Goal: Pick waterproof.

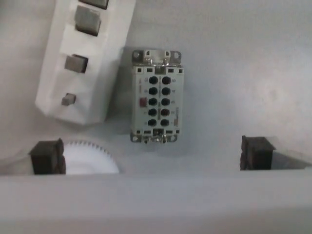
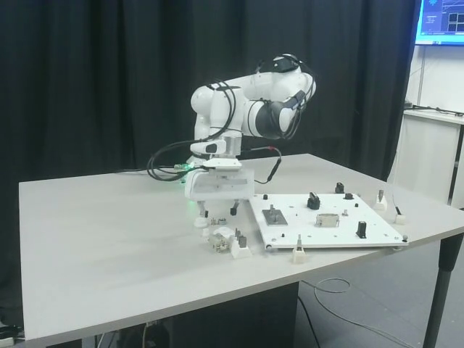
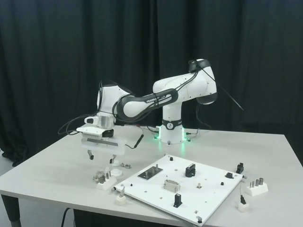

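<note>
Black curtains [image 3: 57, 56] hang behind the grey table [image 2: 94, 232].

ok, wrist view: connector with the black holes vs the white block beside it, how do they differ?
The connector is grey with two rows of black holes and metal clips at both ends; the white block carries one row of grey square pegs. The connector lies square to the gripper, while the white block sits tilted and runs out of frame. Both rest flat on the grey table.

My white, rounded seven-joint arm [image 3: 142, 101] has black joint bands and dark lettering. Black cables [image 2: 170, 163] trail from my wrist. A green light glows at my base [image 3: 170, 135].
</note>
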Controlling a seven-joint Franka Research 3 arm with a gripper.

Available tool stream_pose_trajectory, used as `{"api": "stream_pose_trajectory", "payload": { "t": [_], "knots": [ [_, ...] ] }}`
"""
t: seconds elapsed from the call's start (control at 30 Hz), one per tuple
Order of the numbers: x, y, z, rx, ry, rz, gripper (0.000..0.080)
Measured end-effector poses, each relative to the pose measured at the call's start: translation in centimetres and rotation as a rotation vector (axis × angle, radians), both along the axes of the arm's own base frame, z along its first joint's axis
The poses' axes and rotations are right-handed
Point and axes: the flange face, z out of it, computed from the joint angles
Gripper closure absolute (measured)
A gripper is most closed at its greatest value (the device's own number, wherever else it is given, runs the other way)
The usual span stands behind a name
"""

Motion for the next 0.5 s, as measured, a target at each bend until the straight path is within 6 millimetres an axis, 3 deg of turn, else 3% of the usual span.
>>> {"api": "stream_pose_trajectory", "payload": {
  "t": [0.5],
  "knots": [
    [0.1,-0.1,-2.2,-0.010,-0.037,-0.031,0.0003]
  ]
}}
